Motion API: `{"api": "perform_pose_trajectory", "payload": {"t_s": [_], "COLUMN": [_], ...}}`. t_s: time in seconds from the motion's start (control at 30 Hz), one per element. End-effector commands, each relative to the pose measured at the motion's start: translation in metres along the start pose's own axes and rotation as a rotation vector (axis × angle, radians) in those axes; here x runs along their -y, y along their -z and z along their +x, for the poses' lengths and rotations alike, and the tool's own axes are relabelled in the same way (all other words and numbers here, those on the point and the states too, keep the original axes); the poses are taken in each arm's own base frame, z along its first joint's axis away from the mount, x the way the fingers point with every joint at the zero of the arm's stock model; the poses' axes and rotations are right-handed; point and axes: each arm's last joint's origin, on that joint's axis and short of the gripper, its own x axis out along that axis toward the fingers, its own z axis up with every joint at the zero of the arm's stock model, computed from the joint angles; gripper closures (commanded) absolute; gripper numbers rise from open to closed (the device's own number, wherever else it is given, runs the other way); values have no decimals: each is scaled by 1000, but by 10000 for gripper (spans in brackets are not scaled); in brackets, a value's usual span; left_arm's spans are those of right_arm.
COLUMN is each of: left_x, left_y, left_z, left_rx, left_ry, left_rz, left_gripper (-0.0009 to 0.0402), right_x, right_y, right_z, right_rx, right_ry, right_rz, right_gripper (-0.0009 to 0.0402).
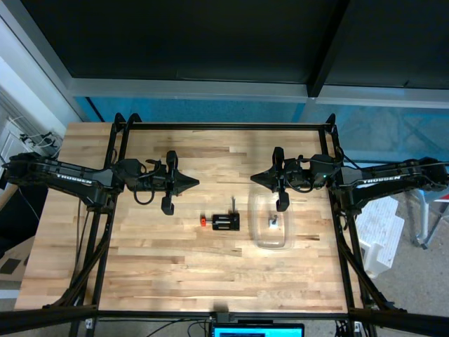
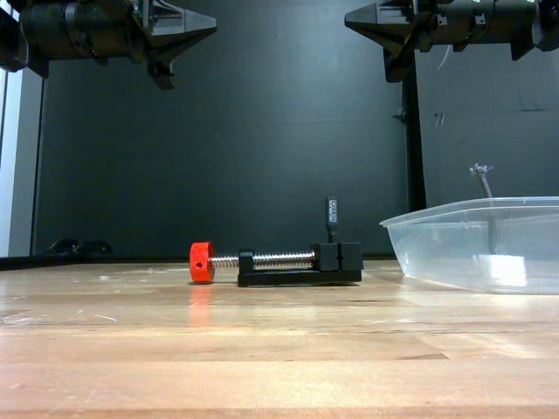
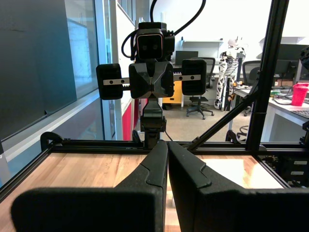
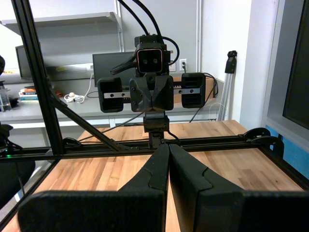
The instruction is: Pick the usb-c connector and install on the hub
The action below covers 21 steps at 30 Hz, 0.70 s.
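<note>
The usb-c connector (image 1: 273, 223) lies free inside a clear plastic tub (image 1: 258, 239), a short cable end (image 2: 482, 175) sticking up above the tub's rim. A small black vise (image 1: 226, 223) with a red knob (image 2: 202, 262) sits mid-table and clamps a thin dark upright piece, the hub (image 2: 332, 216). My left gripper (image 1: 193, 183) hovers high, left of the vise, fingers shut with nothing between them (image 3: 167, 145). My right gripper (image 1: 255, 178) hovers high above the tub's far end, also shut and empty (image 4: 169, 147). The two grippers point at each other.
Black frame rails (image 1: 224, 126) border the wooden table at the back and both sides. The tub wall (image 2: 437, 249) stands just right of the vise. A screen edge (image 1: 258, 330) shows at the near edge.
</note>
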Motion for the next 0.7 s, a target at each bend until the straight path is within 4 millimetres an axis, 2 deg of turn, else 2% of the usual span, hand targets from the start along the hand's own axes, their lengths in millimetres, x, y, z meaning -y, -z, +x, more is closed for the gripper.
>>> {"api": "perform_pose_trajectory", "payload": {"t_s": [0.03, 0.7], "left_x": [0, 0], "left_y": [0, 0], "left_z": [0, 0], "left_rx": [0, 0], "left_ry": [0, 0], "left_rz": [0, 0], "left_gripper": [393, 393], "right_x": [0, -1], "right_y": [0, 0], "right_z": [0, 0], "right_rx": [1, -1], "right_ry": [0, -9], "right_rz": [0, 47], "right_gripper": [393, 393]}}
